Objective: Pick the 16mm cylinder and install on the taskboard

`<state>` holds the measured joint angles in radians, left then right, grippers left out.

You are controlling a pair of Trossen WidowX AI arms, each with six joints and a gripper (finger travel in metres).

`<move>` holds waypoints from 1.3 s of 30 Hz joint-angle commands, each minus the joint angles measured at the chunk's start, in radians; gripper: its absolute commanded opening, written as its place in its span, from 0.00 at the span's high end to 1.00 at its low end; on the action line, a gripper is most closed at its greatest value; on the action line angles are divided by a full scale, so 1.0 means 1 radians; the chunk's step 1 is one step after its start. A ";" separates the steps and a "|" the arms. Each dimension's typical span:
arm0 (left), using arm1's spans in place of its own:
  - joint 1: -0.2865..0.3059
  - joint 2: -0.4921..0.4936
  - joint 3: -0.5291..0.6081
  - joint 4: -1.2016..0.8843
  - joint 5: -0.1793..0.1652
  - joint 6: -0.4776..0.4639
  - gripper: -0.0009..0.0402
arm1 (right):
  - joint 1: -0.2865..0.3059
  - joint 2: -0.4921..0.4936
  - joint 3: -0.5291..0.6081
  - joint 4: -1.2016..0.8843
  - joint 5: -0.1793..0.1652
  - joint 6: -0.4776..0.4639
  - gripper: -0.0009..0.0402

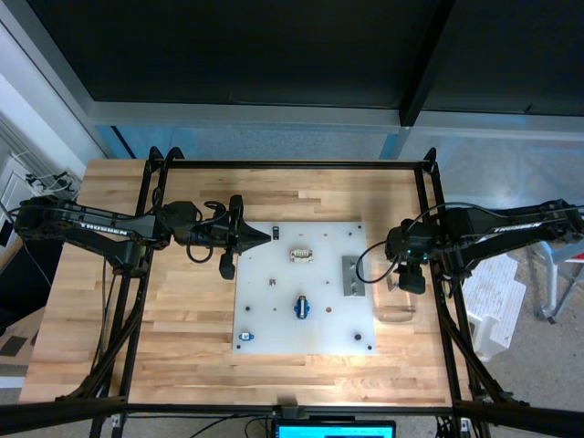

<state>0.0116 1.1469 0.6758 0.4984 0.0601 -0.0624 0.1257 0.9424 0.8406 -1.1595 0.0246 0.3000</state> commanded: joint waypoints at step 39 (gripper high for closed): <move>0.000 0.000 0.000 0.000 0.000 0.000 0.98 | 0.193 0.127 -0.139 0.129 0.054 0.161 0.40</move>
<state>0.0116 1.1465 0.6754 0.4988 0.0601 -0.0628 0.3157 1.0641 0.7010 -1.0306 0.0792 0.4534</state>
